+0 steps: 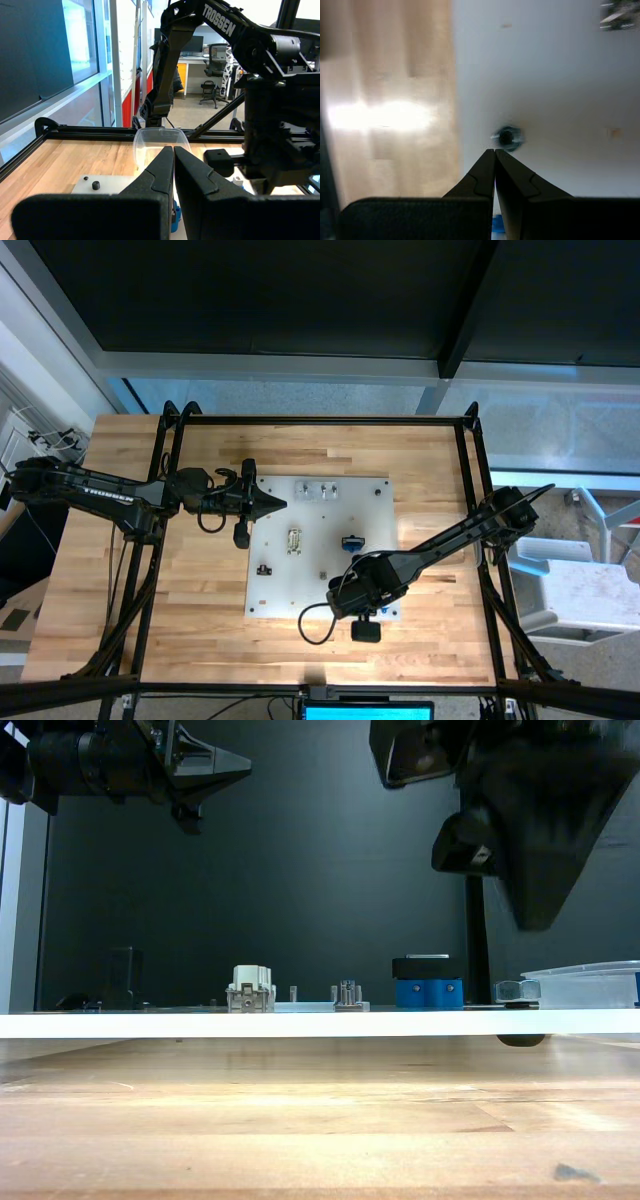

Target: Unfasten the M12 fastener and place in the container

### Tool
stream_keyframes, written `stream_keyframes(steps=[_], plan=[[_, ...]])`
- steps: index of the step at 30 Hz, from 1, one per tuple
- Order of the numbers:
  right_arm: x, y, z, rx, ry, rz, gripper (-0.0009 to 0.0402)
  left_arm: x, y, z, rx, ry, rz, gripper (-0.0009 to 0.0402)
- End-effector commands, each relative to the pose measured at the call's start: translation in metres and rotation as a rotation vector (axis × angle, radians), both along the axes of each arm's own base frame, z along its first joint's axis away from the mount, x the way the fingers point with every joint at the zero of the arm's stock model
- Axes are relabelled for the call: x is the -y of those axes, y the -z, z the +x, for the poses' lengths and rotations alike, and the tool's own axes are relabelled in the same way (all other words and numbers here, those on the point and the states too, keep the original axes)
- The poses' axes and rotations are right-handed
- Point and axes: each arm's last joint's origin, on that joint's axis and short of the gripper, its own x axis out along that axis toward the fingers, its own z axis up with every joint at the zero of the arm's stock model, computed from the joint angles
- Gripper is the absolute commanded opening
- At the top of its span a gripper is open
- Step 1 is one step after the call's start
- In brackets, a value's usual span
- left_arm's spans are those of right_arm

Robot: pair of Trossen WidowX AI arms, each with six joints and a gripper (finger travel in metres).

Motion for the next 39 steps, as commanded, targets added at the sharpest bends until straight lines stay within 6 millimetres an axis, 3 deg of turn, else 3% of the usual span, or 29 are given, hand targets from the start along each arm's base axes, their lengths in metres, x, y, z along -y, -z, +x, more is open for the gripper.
stream_keyframes(steps=[1,17,31,36,39], plan=[[-0.003,0.002,0.001,-0.001,-0.009,0.028,0.0,0.0,0.0,0.0,0.0,0.0,0.0,0.0],[-0.003,0.028,0.002,-0.024,-0.017,0.006,0.0,0.0,0.0,0.0,0.0,0.0,0.0,0.0],[-0.001,0.031,0.0,-0.02,-0.005,-0.033,0.0,0.0,0.0,0.0,0.0,0.0,0.0,0.0],[0.011,0.022,-0.006,0.047,0.187,-0.273,0.0,0.0,0.0,0.0,0.0,0.0,0.0,0.0],[0.012,0.016,-0.007,0.067,0.189,-0.284,0.0,0.0,0.0,0.0,0.0,0.0,0.0,0.0]])
